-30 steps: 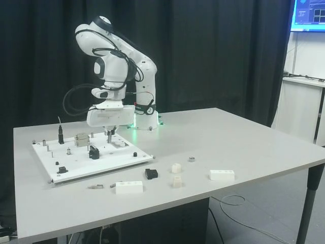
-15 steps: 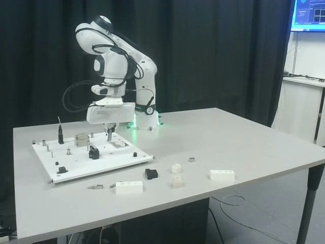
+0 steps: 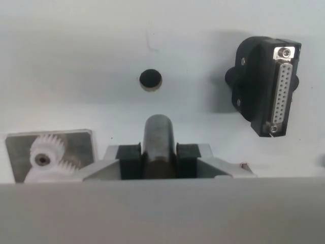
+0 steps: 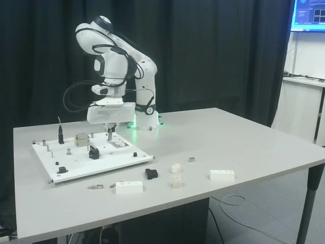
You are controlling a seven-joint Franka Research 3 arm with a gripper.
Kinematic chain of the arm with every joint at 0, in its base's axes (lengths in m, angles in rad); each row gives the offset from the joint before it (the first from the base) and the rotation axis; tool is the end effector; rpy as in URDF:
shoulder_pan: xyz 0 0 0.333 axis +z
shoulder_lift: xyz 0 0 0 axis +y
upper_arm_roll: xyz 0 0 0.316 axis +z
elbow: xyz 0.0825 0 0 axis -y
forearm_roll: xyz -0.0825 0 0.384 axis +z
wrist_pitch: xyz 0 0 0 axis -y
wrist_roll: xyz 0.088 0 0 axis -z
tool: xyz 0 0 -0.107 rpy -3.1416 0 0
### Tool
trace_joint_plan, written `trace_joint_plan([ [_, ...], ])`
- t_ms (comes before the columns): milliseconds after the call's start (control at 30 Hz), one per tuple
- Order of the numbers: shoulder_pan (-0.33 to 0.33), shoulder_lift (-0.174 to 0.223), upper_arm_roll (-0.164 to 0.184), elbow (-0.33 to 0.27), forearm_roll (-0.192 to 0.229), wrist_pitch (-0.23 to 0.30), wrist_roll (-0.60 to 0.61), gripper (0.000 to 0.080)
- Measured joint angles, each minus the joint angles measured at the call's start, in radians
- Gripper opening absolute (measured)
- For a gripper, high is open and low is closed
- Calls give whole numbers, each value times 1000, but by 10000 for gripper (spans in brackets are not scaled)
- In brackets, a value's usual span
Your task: Place round peg 4.
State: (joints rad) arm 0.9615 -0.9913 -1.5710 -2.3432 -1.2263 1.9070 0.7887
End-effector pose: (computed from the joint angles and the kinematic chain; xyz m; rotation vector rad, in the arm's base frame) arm 0.3714 -0.3117 0.2801 2.8643 -1.0143 -0.0216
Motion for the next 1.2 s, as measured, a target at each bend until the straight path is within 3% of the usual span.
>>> trace_joint_plan([
  [233,3,-11,0,0,-1,20,0,143],
  [600,50,-41,-23,14,-40,112,11,143],
  [933,183,-57,-100,102,-73,185,36,143],
  [1200,326,-73,-170,208,-77,206,50,143],
])
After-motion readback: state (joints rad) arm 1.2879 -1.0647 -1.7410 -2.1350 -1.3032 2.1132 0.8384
